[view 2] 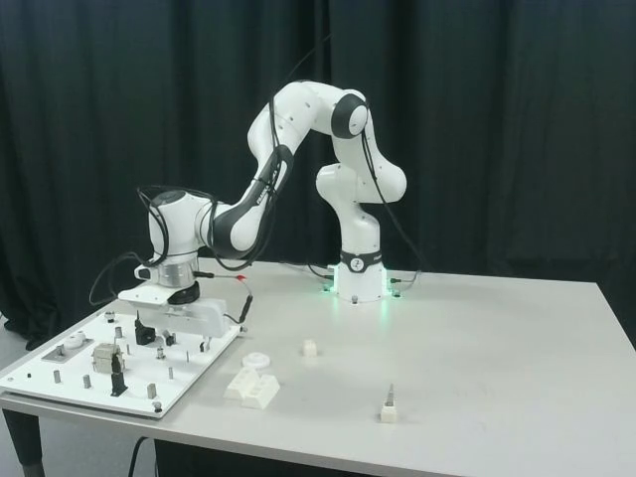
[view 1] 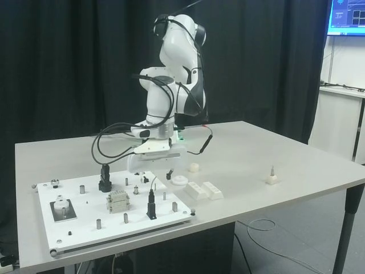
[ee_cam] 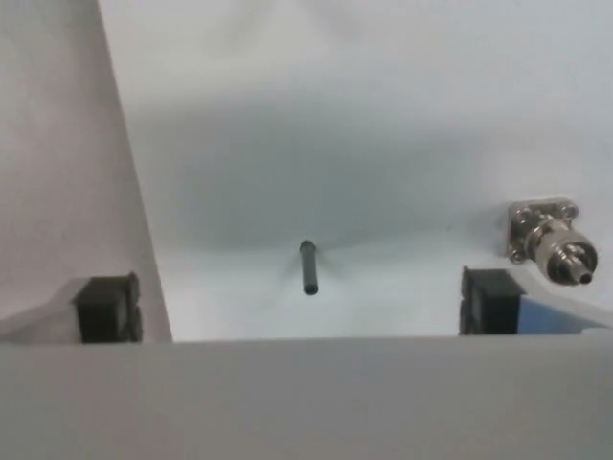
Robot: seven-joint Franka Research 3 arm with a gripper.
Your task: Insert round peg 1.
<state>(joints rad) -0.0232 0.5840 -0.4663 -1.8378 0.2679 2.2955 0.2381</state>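
Note:
In the wrist view a short black round peg (ee_cam: 308,267) stands on the white board (ee_cam: 383,144), roughly midway between my two black fingertips (ee_cam: 107,309). My gripper (ee_cam: 298,305) is open, with a wide gap and nothing held. From the room cameras the gripper (view 1: 153,170) (view 2: 171,333) hangs low over the back part of the white assembly board (view 1: 85,231) (view 2: 60,397). The hand hides the peg in both room views.
A metal threaded connector (ee_cam: 554,245) is fixed to the board near one fingertip. Several posts and black plugs (view 1: 151,206) stand on the board. On the grey table lie white blocks (view 1: 204,190), a white gear (view 1: 180,181), a small white cube (view 1: 194,167) and a pin on a white stand (view 1: 272,177).

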